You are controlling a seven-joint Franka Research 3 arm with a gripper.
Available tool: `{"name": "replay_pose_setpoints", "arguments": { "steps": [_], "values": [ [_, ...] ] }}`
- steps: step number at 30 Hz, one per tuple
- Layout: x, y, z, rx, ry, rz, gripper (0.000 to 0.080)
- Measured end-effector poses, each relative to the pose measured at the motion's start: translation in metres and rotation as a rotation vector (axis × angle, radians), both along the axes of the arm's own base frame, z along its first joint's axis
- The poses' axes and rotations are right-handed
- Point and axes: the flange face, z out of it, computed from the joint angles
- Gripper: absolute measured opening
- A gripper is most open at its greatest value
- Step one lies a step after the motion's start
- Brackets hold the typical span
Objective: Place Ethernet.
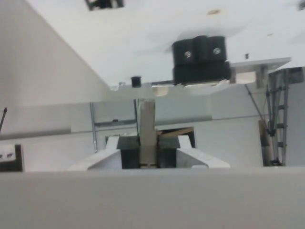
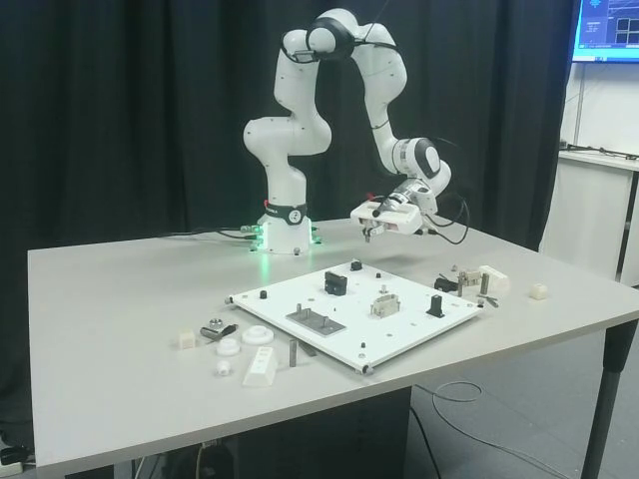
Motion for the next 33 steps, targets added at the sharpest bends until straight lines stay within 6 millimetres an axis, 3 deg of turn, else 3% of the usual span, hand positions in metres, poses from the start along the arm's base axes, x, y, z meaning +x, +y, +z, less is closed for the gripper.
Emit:
{"name": "replay_pose_setpoints", "arguments": {
  "steps": [22, 33],
  "values": [
    [0.022, 0.059, 0.049, 0.308, 0.023, 0.058, 0.0074],
    [0.055, 0.064, 0.075, 0.581, -0.075, -0.112, 0.0074]
  ]
}}
